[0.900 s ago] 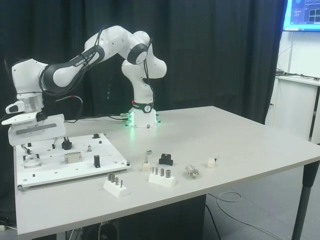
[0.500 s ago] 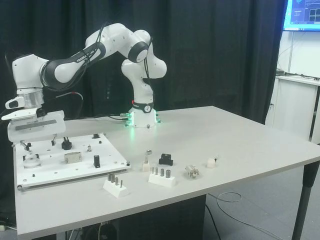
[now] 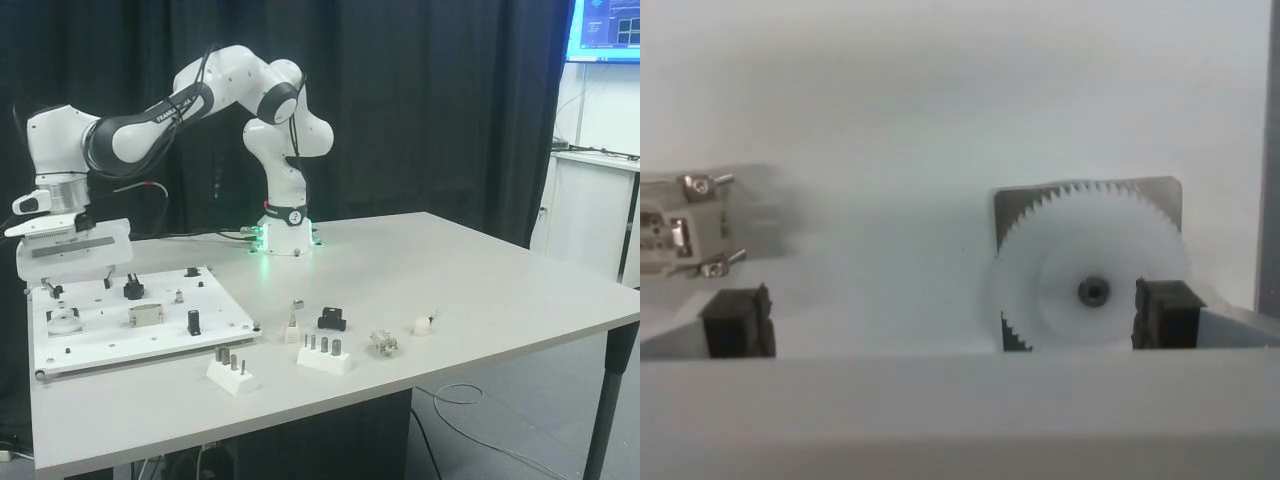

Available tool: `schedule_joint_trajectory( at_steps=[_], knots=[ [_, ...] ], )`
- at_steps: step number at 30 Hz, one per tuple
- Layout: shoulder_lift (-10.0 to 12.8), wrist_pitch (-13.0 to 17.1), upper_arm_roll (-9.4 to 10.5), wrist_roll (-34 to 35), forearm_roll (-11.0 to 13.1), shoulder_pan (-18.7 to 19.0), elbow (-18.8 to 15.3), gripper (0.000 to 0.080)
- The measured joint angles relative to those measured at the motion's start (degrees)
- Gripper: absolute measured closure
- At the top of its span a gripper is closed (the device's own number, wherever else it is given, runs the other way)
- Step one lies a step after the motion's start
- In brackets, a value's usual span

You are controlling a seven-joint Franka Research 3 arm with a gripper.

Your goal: Pick bolt 4.

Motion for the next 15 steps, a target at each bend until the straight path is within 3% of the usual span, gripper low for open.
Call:
schedule_joint_trajectory(
  at_steps=[15],
  knots=[
    [-1.47, 0.16, -0.03, -0.03, -0.14, 0.79, 0.18, 0.0003]
  ],
)
